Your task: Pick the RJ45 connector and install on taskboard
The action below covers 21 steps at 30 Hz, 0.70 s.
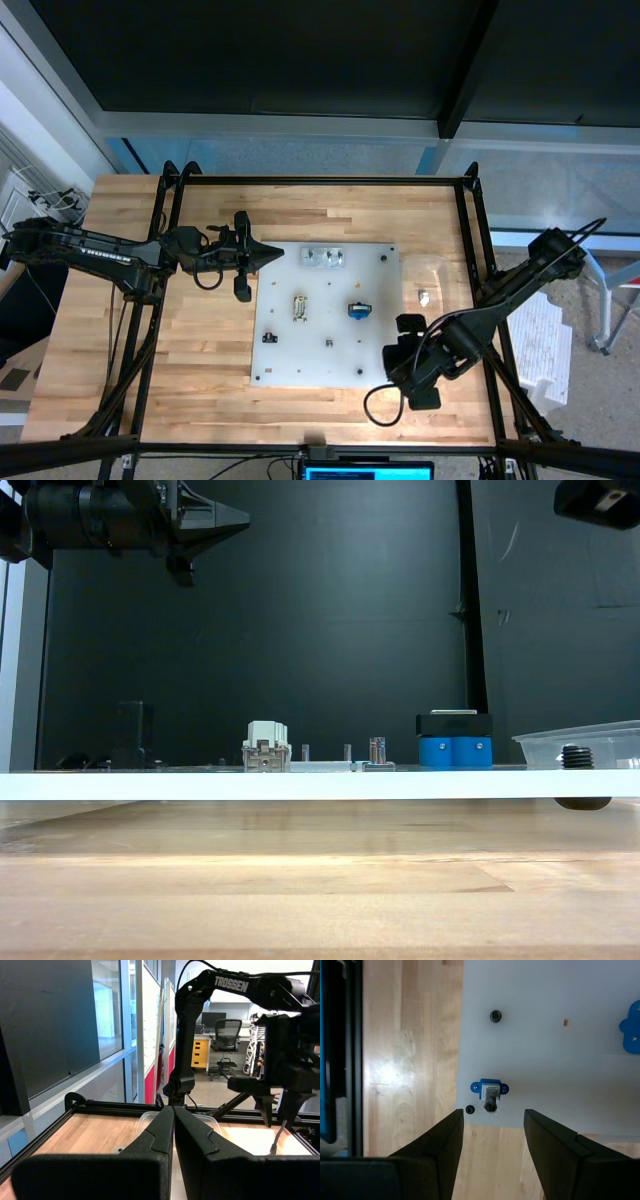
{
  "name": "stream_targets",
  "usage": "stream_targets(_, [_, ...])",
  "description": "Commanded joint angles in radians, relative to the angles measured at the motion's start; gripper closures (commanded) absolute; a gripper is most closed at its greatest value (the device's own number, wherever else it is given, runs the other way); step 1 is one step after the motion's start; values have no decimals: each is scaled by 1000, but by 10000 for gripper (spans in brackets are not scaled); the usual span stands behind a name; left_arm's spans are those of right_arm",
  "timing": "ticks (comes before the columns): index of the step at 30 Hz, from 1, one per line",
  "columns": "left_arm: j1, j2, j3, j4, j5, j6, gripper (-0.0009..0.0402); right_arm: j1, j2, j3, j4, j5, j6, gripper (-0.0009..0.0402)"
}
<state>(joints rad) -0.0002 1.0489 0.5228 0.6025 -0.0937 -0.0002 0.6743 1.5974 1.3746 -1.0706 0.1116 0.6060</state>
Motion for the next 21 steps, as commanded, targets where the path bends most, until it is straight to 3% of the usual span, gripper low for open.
stream_targets(1, [0,0,0,0,0,0,393,0,-14,2,-3,1,11,208])
stream_targets(11, [0,0,0,0,0,0,393,-1,-50,2,4,-5,16,212])
stream_targets(13, [0,0,0,0,0,0,393,-5,-72,2,12,23,13,216])
stream_targets(17, [0,0,0,0,0,0,393,-17,-120,-2,13,127,-2,224])
stream_targets(21, [0,0,0,0,0,0,393,-64,-164,-17,16,133,-51,235])
